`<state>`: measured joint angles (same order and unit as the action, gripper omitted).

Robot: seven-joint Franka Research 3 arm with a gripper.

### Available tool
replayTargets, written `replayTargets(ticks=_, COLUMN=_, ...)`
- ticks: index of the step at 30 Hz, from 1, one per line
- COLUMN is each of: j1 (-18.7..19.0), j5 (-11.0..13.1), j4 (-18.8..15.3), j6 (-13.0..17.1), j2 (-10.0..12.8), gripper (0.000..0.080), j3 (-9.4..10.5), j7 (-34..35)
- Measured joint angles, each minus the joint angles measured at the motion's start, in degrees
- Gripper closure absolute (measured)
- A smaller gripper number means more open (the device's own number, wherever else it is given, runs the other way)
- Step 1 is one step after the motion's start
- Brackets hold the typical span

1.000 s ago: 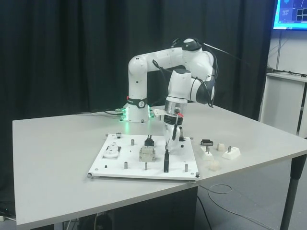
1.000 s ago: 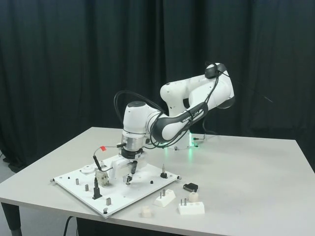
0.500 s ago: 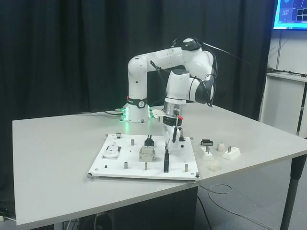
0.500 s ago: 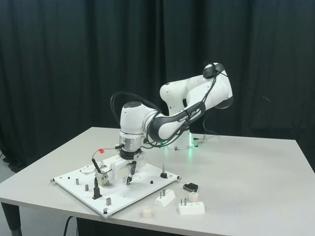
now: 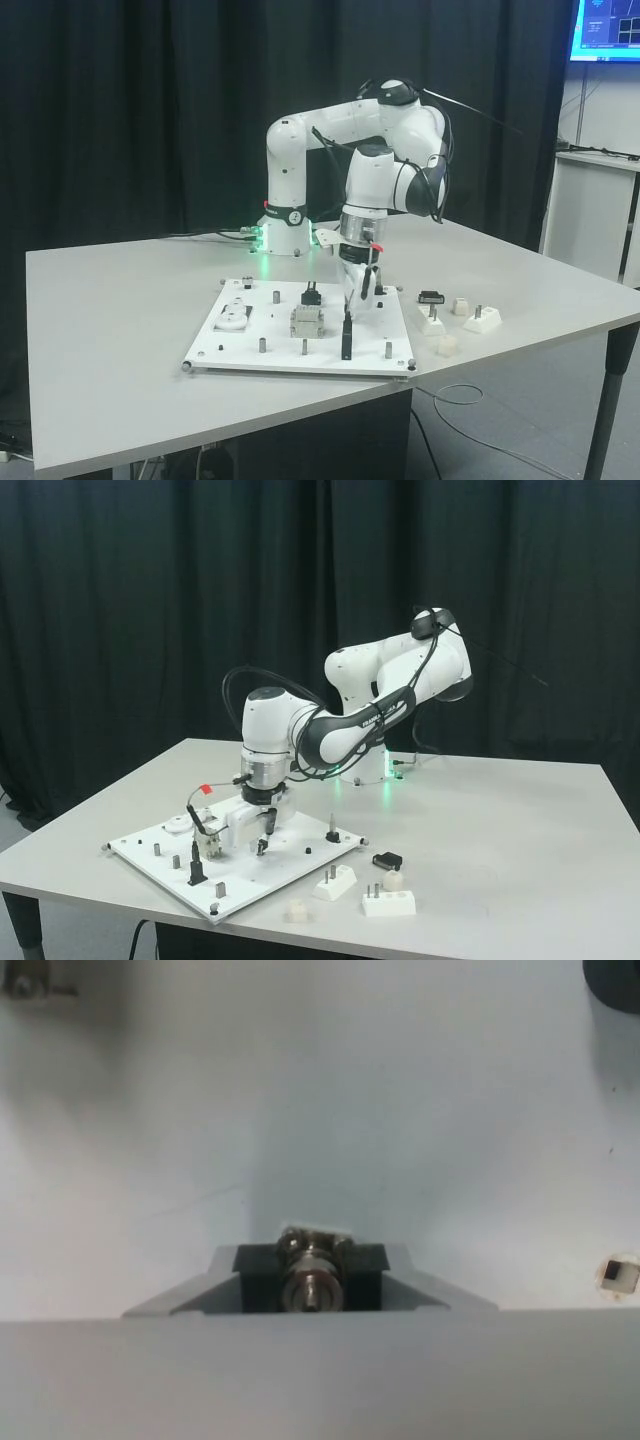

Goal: Insert BNC.

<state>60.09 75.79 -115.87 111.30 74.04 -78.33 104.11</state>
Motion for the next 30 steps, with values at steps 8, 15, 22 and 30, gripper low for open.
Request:
replayTargets(ticks=8, j1=-0.02, j5=0.09, j4=0.00, j6=-0.02, j2=0.02, gripper=0.0682, j3=0.03, j7=-1.16)
replayTargets(ticks=15, j1=-0.03, j5=0.13, j4=0.00, j6=-0.02, j2=0.04, gripper=0.0682, j3=0.03, j7=-1.41)
replayTargets(ticks=22, j1=-0.06, j5=0.18, j4=-0.02, j6=-0.06, j2=0.04, gripper=0.0682, j3=-0.01, j7=-0.29)
replayTargets(ticks=30, j1=-0.08, j5=0.19, j4=-0.03, j6=-0.22, j2=0.04, gripper=0.0682, j3=-0.07, j7=4.66)
